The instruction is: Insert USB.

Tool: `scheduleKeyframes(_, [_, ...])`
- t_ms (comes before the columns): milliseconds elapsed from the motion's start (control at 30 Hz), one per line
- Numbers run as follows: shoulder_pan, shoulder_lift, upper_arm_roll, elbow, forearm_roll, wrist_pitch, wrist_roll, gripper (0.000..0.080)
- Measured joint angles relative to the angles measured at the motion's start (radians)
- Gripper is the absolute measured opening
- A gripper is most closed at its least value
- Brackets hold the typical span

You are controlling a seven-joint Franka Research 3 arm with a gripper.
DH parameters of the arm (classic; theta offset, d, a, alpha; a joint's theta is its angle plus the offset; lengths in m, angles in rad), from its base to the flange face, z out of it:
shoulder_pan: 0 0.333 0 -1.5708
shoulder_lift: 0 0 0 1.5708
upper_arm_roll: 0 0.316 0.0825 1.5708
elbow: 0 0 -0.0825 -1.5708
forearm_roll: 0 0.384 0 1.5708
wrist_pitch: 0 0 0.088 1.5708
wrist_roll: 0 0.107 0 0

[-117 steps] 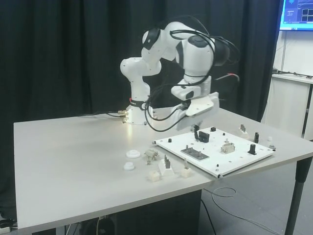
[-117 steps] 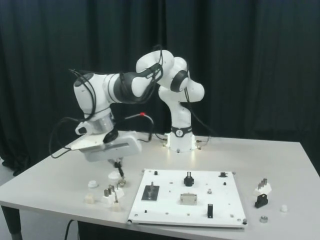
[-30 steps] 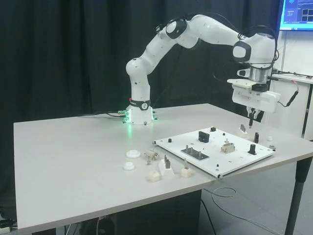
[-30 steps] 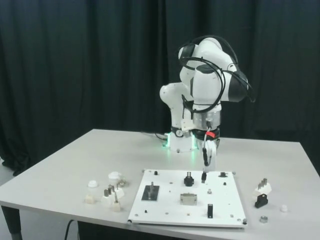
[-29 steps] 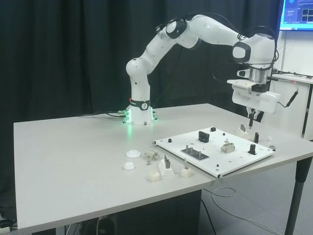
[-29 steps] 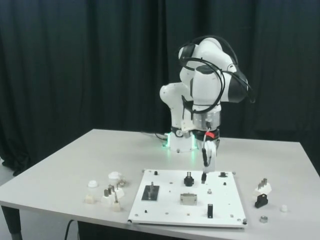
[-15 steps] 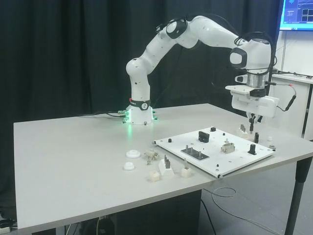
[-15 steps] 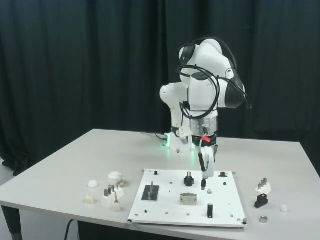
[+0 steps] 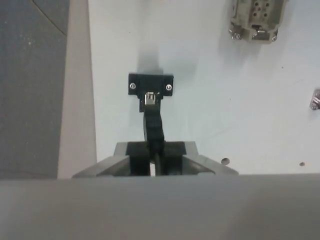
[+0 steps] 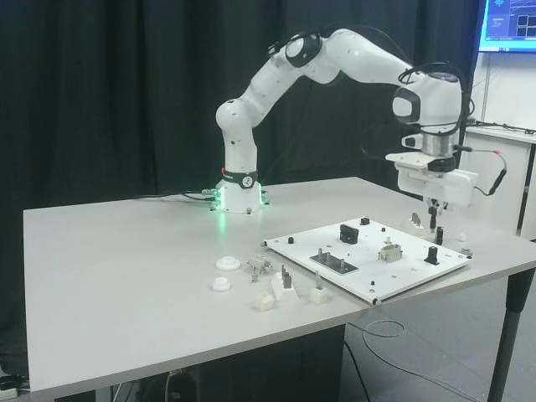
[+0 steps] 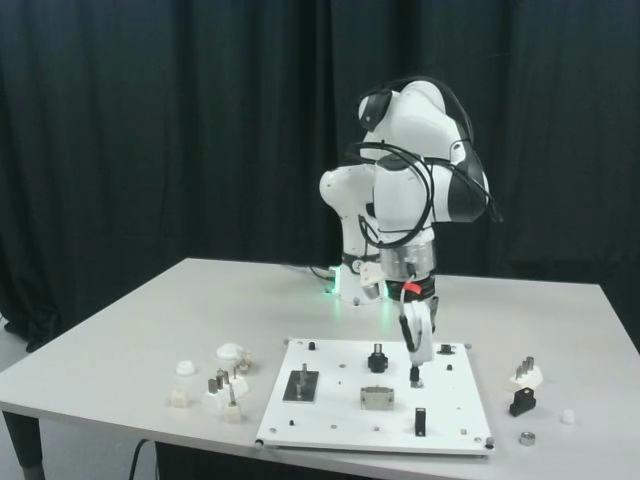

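Now USB plug [image 9: 154, 125] between claw [image 9: 154, 157] fingers.

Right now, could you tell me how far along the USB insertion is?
Done: the end effector holds the black USB plug, carried over the white board. In hand: in the wrist view the plug's tip is lined up with the black USB socket. Left: whether it is seated cannot be told; then release.

A robotics lab: a white arm [image 10: 335, 50] bolted to a grey table [image 10: 126, 260], black curtains [image 11: 150, 120] behind.
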Motion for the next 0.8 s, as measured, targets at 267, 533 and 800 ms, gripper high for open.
scheduleKeyframes(267, [0.003, 0.011, 0.002, 0.000, 0.018, 0.005, -0.018, 0.0052])
scheduleKeyframes(533, [0.005, 0.024, 0.003, 0.000, 0.032, 0.020, -0.031, 0.0052])
scheduleKeyframes(800, [0.005, 0.033, 0.004, 0.001, 0.035, 0.022, -0.039, 0.0051])
